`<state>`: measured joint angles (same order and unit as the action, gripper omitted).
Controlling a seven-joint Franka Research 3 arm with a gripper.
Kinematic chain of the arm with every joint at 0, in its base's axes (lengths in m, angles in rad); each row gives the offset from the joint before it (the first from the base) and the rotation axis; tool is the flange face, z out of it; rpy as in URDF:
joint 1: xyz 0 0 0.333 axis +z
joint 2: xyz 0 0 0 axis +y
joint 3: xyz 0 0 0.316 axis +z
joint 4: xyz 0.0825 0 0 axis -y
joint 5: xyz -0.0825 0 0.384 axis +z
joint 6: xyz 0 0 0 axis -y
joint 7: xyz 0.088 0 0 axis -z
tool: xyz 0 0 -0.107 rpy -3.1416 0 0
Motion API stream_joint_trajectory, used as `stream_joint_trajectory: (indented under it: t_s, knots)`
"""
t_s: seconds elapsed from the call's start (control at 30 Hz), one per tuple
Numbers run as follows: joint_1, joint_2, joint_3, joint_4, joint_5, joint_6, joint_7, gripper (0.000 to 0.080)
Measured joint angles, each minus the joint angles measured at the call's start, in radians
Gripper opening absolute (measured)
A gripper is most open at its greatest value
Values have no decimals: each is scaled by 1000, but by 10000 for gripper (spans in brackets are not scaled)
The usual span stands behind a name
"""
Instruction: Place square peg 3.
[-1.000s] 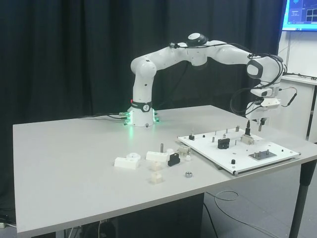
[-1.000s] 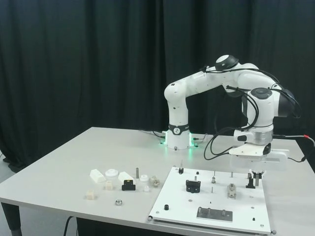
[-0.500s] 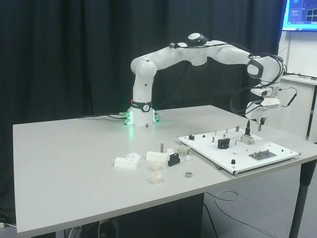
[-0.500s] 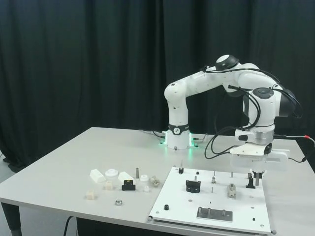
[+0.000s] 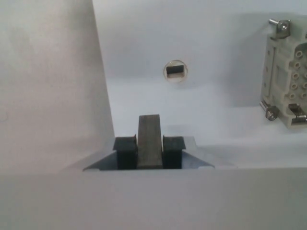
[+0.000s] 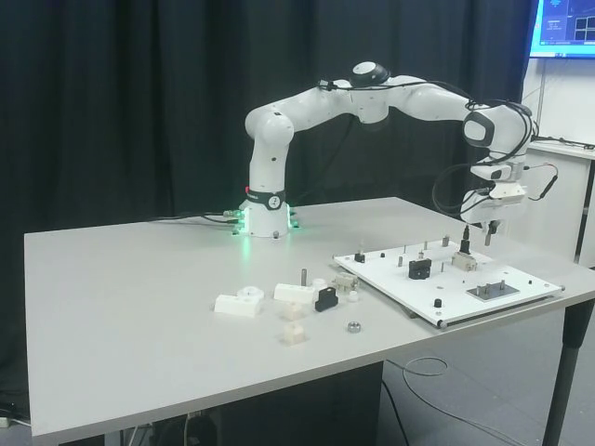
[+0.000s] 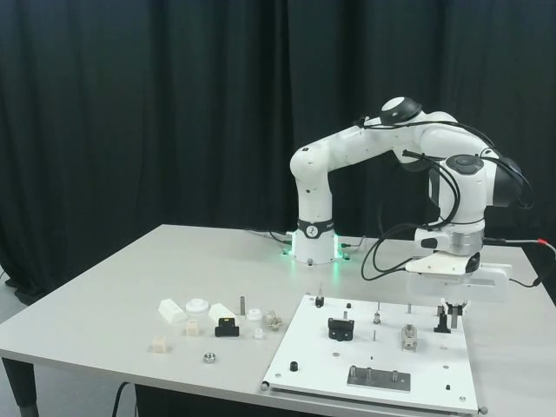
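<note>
Black curtains behind a grey table (image 6: pixel 139 279) – white arm over the white board (image 7: pixel 304 356).
Gripper (image 5: pixel 149 149) clamped on the square peg (image 5: pixel 149 140), a flat-sided grey bar (lower end cut off), above the board's far edge; round-rimmed slot hole (image 5: pixel 175 70) at 12 o'clock – multi-pin connector (image 5: pixel 288 81) partly cropped.

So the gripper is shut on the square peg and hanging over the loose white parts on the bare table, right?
Not quite. The gripper is shut on the square peg, but it hangs over the white assembly board, near its far corner, not over the loose white parts. Both room views show this; the wrist view shows the board's square hole beyond the peg tip.
</note>
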<state>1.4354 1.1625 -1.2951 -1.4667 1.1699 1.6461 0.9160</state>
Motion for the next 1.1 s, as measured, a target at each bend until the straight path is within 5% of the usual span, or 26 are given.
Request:
stream_joint_trajectory:
  t_s: [0.57, 1.1]
  knots:
    - [-1, 0, -4, 3, -10, 14, 13, 110]
    - [-42, 0, -43, -3, -136, 31, 29, 110]
